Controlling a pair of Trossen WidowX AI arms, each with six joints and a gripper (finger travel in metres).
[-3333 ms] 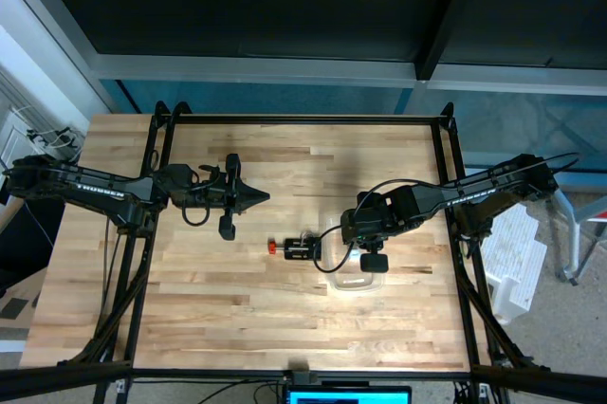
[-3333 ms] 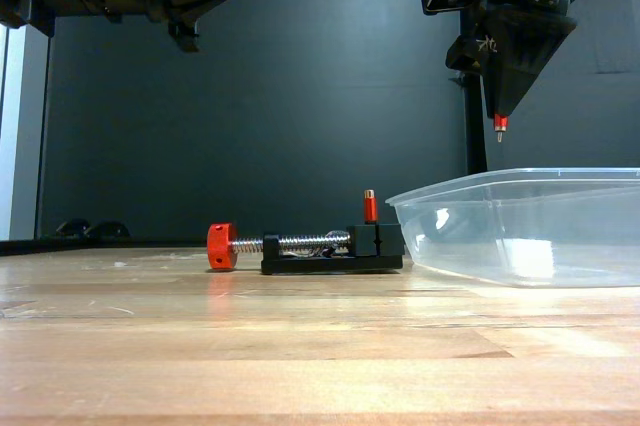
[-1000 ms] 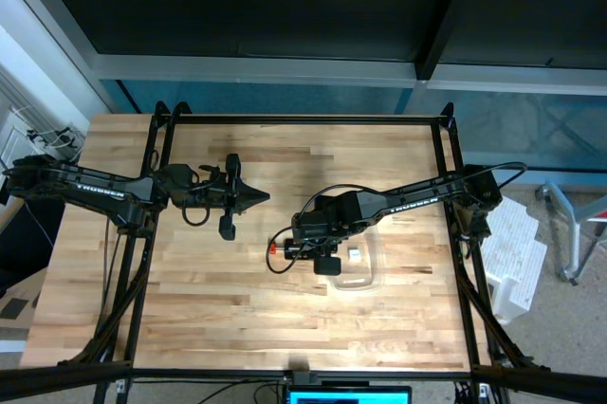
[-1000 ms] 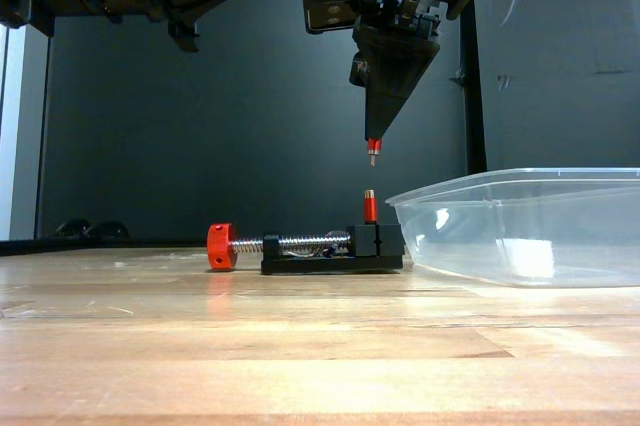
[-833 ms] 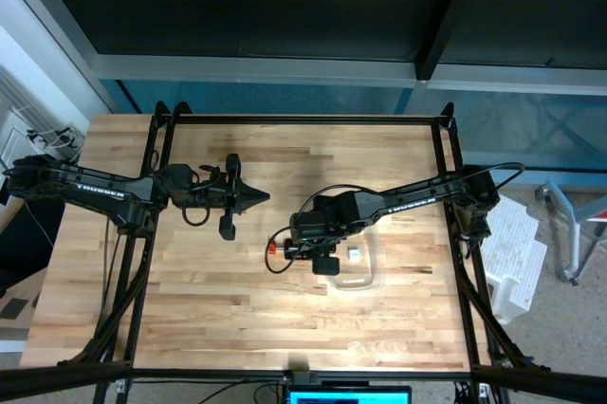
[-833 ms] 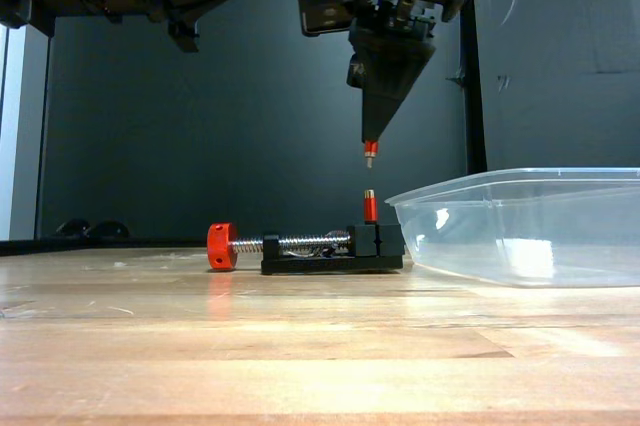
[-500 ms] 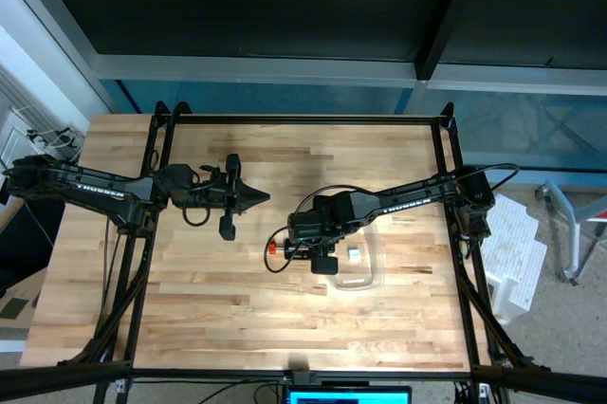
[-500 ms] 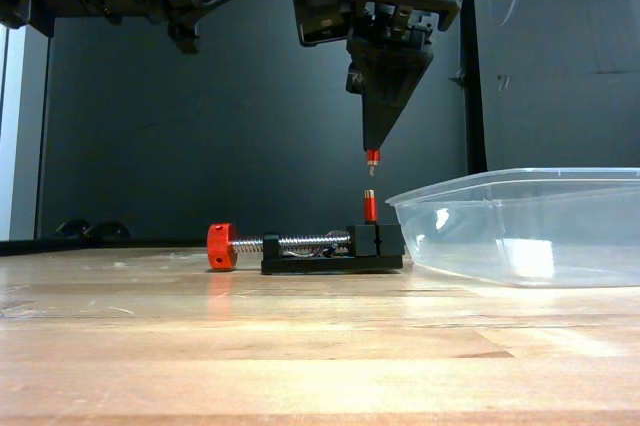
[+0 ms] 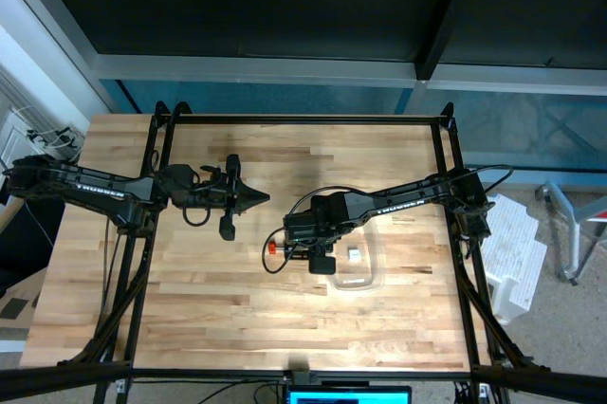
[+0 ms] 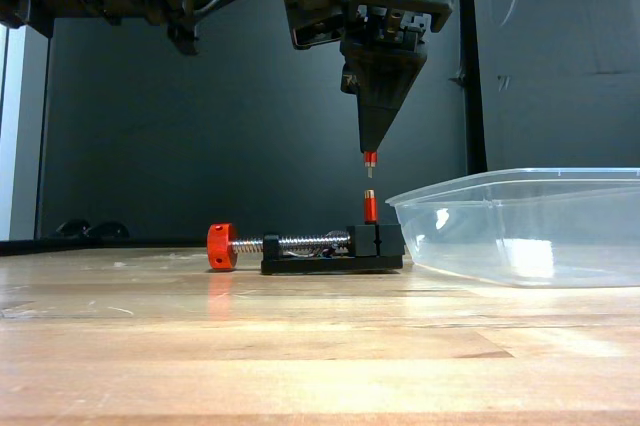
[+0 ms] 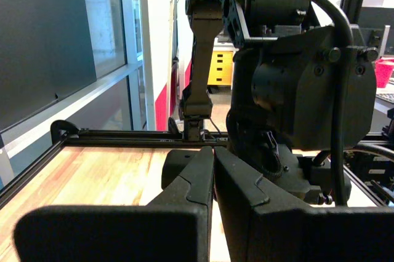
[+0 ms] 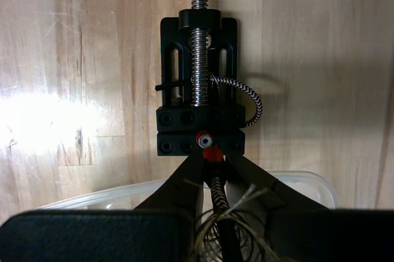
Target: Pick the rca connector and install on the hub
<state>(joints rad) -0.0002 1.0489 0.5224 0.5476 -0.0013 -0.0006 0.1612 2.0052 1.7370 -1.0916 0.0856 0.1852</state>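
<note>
The hub (image 10: 330,249) is a black block on the wood with a threaded rod, a red knob (image 10: 221,245) at one end and an upright red stub (image 10: 369,208) at the other. My right gripper (image 10: 369,152) points straight down over that stub, shut on the rca connector (image 10: 369,158), a tiny red-tipped plug hanging a short gap above it. In the right wrist view the connector (image 12: 212,154) sits just off the hub's red socket (image 12: 204,140), with a braided lead trailing back between the fingers (image 12: 246,176). My left gripper (image 9: 256,197) is shut and empty, raised at mid-left.
A clear plastic tray (image 10: 520,226) stands right beside the hub's stub end, holding a small pale piece (image 9: 353,254). A black-and-white braided wire (image 12: 249,99) loops off the hub's side. Black frame rails (image 9: 303,119) border the table.
The right gripper carried the connector from above the tray leftward to above the hub. Over the last second it edged slightly left and down toward the red stub. The left arm stayed still.
</note>
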